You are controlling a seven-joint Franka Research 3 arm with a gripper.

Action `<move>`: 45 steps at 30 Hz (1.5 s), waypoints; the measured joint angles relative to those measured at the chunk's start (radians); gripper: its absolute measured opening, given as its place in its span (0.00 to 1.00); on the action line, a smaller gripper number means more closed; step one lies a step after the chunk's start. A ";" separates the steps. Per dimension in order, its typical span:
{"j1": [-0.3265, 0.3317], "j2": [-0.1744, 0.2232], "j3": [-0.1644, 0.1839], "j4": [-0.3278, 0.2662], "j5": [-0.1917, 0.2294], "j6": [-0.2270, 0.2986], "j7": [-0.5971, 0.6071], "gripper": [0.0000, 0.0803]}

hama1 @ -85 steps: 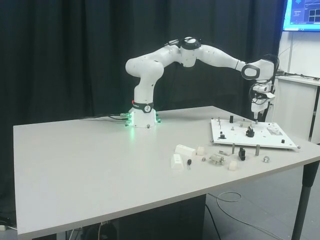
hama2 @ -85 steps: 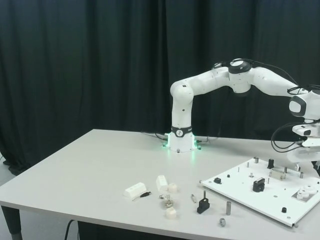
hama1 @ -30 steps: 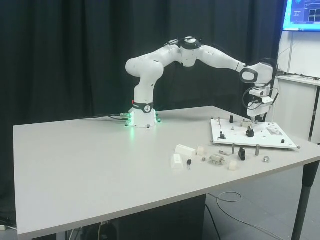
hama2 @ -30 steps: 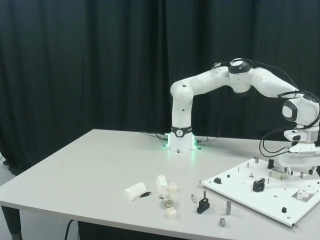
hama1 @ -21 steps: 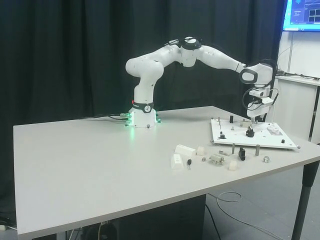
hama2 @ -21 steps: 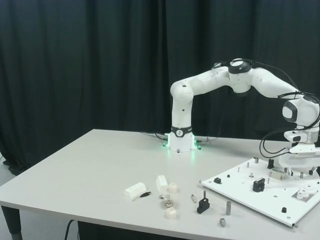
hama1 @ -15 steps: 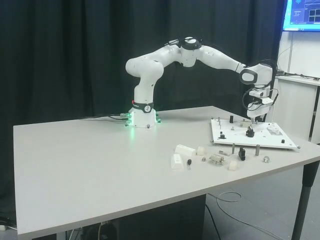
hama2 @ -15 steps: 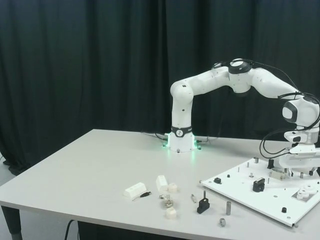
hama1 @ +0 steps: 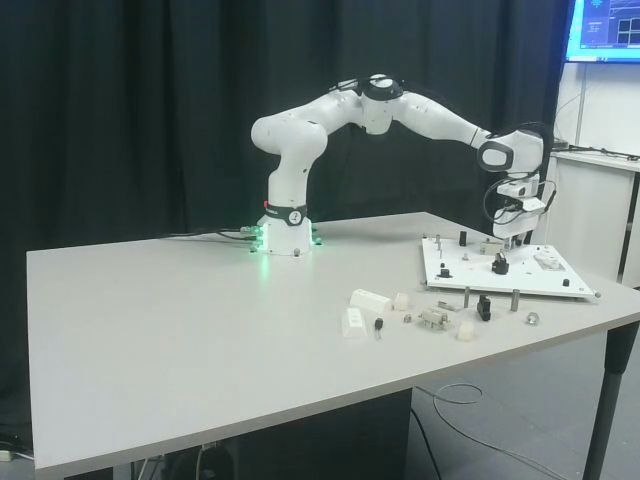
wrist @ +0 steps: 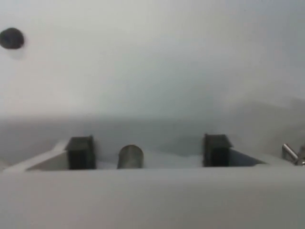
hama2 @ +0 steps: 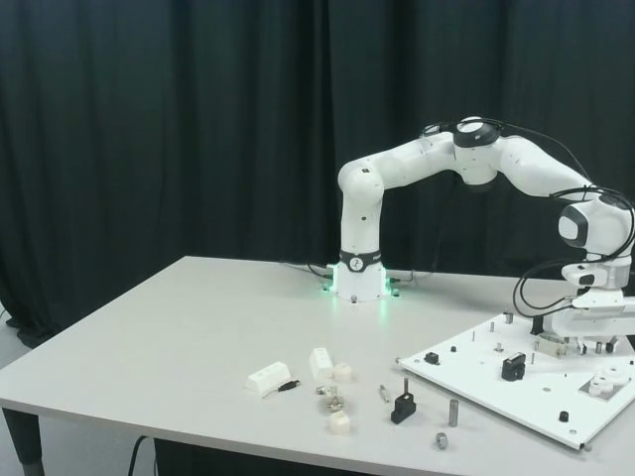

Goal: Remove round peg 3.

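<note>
A large flat grey table carries the white arm's round base, lit green at its foot, near the far edge. Toward one end lies a flat white square board studded with small pegs. Just beside it sit scattered loose pieces: two white blocks, small white cubes, a black bracket and short grey metal pins.

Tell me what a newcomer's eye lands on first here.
The white arm arches from its green-lit base out to the white board at the table's far end, its gripper low over the board. Then a scatter of small loose parts on the grey table beside the board.
</note>
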 joint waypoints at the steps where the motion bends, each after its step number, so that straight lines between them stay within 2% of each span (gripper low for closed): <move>1: 0.000 0.000 0.001 -0.001 0.000 0.001 0.000 0.63; 11: 0.002 -0.001 0.009 0.000 0.019 0.022 0.000 0.63; 12: 0.002 -0.001 0.010 0.001 0.020 0.024 0.000 0.17; 45: 0.002 -0.003 0.010 0.002 0.018 0.031 -0.001 0.14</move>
